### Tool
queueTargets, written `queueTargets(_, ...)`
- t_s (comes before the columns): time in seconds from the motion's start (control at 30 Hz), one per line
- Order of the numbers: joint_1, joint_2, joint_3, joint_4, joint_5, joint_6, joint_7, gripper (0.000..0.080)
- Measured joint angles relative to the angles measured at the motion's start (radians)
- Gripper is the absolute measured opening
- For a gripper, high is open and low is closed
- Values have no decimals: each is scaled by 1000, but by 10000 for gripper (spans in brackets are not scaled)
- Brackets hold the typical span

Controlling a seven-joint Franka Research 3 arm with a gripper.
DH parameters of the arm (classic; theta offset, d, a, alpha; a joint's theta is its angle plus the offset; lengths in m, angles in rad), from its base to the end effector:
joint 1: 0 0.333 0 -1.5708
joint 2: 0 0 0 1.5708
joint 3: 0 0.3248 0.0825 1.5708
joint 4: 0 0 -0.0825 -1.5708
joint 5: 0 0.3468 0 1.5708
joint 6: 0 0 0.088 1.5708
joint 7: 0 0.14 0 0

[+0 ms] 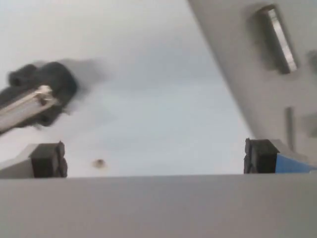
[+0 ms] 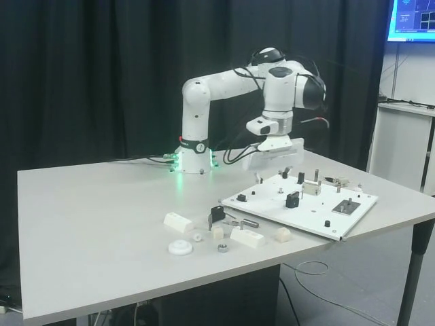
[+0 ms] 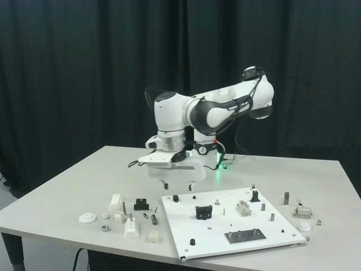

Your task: Remove square peg 1.

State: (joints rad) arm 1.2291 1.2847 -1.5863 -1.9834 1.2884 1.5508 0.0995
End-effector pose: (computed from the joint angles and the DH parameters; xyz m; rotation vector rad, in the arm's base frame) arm 0.5423 0.0401 0.2637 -2.8394 1.2714 0.1834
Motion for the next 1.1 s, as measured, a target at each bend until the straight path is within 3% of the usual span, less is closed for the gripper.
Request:
queueTargets(0.6, 190, -18, 10, -51, 0, 71, 393, 800)
queueTargets(1.1, 309, -28, 11, -98, 0, 139, 696, 800)
